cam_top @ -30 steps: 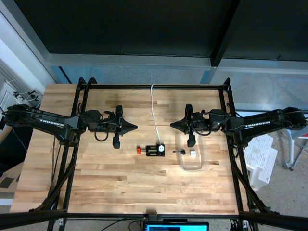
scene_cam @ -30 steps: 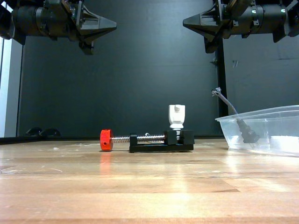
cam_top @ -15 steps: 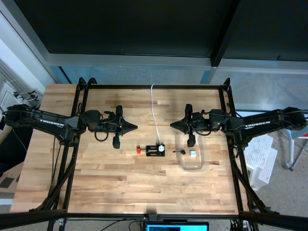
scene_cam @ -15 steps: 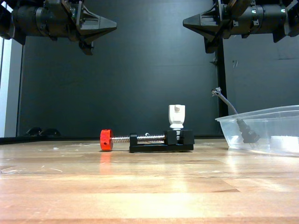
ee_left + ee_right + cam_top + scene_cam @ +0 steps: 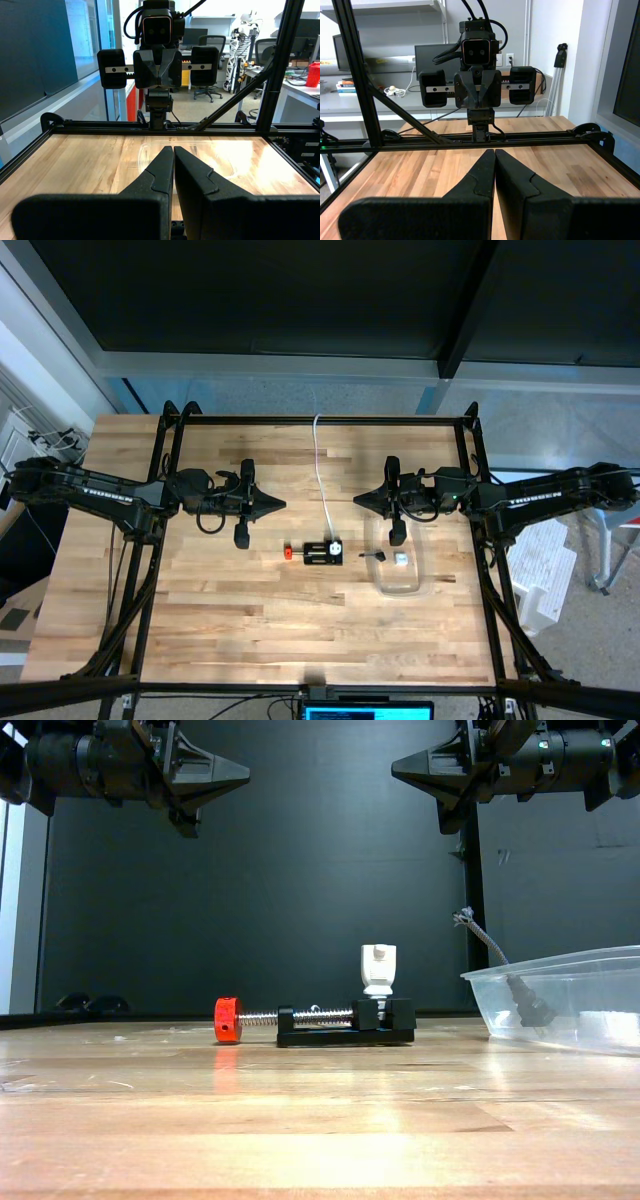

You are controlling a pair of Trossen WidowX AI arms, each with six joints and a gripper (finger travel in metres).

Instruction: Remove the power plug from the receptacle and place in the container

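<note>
Left end effector point(image 5: 283, 505): clenched, fingers pressed together in the left wrist view; it hangs high over the tabletop point(image 5: 250, 625), pointing inward, well apart from every task thing.
Right end effector point(image 5: 356, 500): likewise clenched and empty, level with the left one, up above the far end of the container point(image 5: 418, 578).
Plug point(image 5: 381, 556): out of the receptacle point(image 5: 335, 549); it lies inside the container against the wall nearest the clamp, its short lead leaning up over that rim in the low view.
Cube point(image 5: 400, 559): small, white, in the container just beside the plug.
Receptacle: upright in the black clamp point(image 5: 318, 553), face bare, red-orange knob point(image 5: 288, 552) at the outer end, white cord point(image 5: 322, 475) running away across the tabletop.
Change: none over the last second; arms, plug and clamp sit just as they did.
Meaning: judging by this, both steps look done and the arms appear parked, with nothing left but to check that the plug rests fully within the walls.
</note>
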